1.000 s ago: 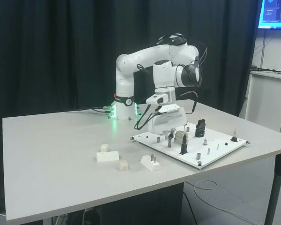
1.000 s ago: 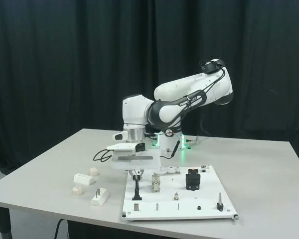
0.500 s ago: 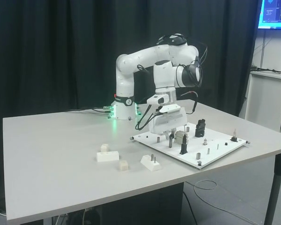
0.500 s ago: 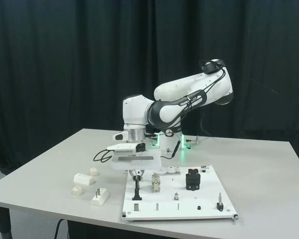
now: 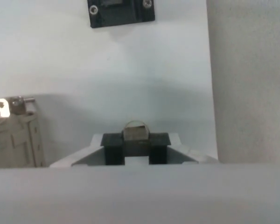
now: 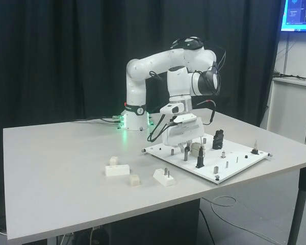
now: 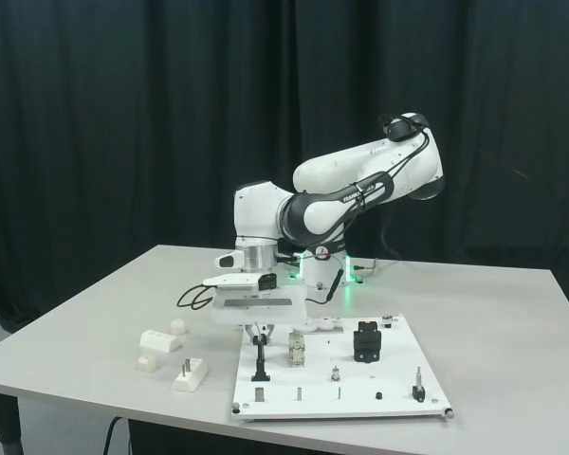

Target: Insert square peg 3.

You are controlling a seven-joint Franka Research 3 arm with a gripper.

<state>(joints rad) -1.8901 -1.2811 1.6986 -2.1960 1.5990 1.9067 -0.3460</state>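
Note:
In the wrist view my gripper is shut on a small grey peg, whose tip shows between the two black fingers. It hangs just above the white board, near the board's edge beside the grey table. In the room views the gripper points straight down over the board, at its end closest to the loose white blocks. The peg is too small to make out there.
On the board stand a black fixture, a pale block, a black upright post and several small pins. Loose white blocks and a pegged block lie on the table.
The hand has risen slightly above the board; nothing else has moved.

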